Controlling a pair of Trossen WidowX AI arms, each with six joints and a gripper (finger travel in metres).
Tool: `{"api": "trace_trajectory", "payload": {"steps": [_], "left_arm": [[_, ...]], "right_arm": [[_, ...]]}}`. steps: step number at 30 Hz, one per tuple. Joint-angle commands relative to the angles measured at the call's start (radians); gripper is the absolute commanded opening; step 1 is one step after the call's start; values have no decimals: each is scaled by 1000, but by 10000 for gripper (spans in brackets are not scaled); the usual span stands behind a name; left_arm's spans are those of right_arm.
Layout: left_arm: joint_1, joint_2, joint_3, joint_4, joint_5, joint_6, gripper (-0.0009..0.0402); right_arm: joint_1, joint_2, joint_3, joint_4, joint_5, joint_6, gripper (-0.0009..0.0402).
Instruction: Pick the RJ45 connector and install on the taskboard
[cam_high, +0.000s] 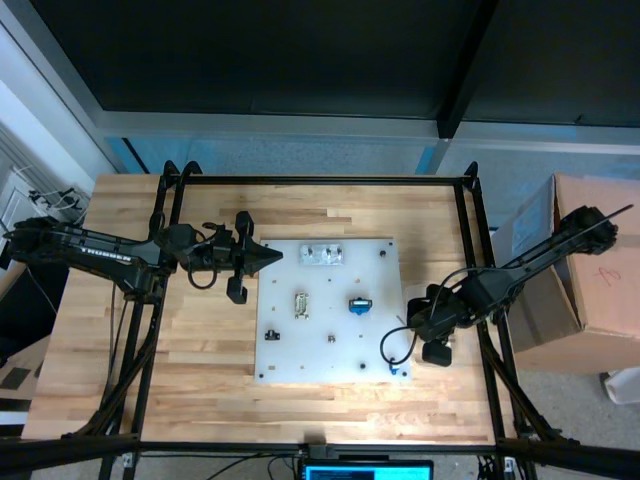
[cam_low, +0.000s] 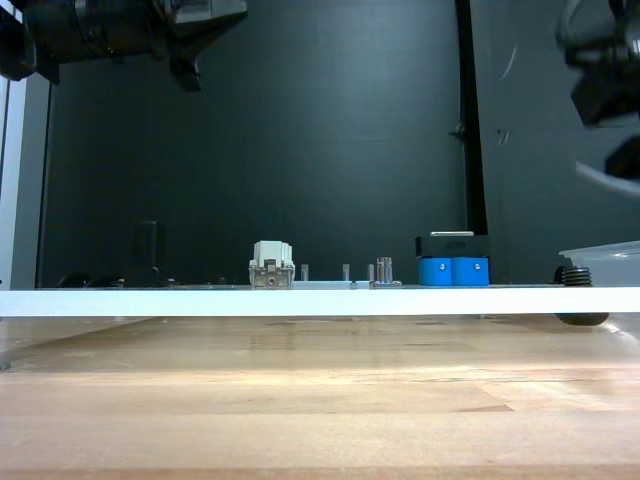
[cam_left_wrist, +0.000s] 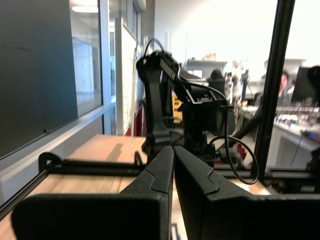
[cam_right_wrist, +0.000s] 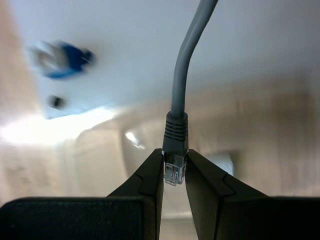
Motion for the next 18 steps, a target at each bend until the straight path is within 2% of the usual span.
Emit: {"api": "trace_trajectory", "payload": {"steps": [1, 3, 9, 13, 15, 18], "left_arm": [[0, 27, 9, 32, -2, -7, 1], [0, 59, 28, 31, -1, -10, 1], [0, 219, 127, 31, 43, -29, 12], [0, 341, 222, 31, 42, -58, 42], [0, 396, 269, 31, 42, -78, 61], [0, 463, 337, 31, 39, -116, 92]], "right_arm": [[-3, -23, 51, -5, 104, 8, -2], [-11, -24, 88, -5, 148, -11, 1], [-52, -22, 196, 19, 177, -119, 0], [-86, -22, 263, 21, 272, -180, 0], [-110, -22, 284, 21, 303, -204, 0], [-152, -22, 306, 24, 312, -232, 0]]}}
